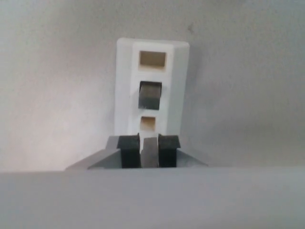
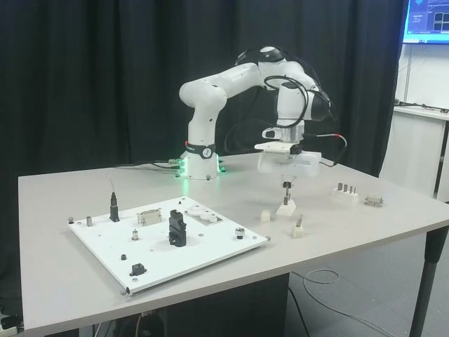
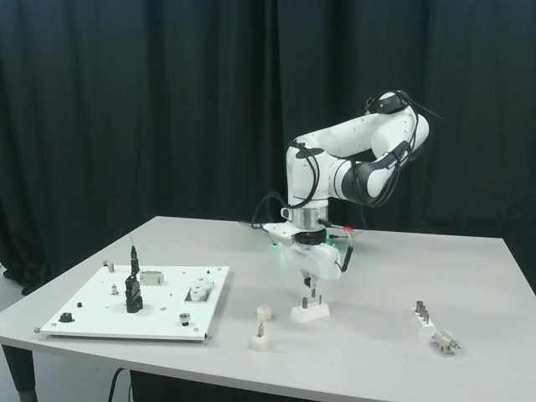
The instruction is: Insert square peg 2.
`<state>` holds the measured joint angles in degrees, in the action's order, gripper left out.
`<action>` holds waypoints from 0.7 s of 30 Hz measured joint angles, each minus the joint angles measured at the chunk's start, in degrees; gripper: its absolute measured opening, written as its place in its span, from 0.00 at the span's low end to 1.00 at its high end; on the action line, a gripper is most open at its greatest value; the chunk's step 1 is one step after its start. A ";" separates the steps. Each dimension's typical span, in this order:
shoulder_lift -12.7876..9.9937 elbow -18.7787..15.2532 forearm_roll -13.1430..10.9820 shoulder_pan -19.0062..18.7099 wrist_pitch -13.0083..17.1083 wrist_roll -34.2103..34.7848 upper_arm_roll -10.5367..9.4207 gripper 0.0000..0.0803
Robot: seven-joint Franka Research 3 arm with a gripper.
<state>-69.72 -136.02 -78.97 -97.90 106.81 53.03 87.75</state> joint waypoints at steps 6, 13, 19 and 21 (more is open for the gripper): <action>0.00 -0.01 0.84 -0.37 -0.84 0.41 0.96 0.09; 0.00 -0.01 0.95 -0.62 -1.12 0.85 1.43 0.09; 0.00 0.02 0.96 -0.84 -1.12 0.95 1.84 0.09; 0.00 0.07 0.96 -0.88 -1.12 0.98 1.99 0.09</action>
<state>-69.72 -135.95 -78.02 -98.79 105.69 54.01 89.75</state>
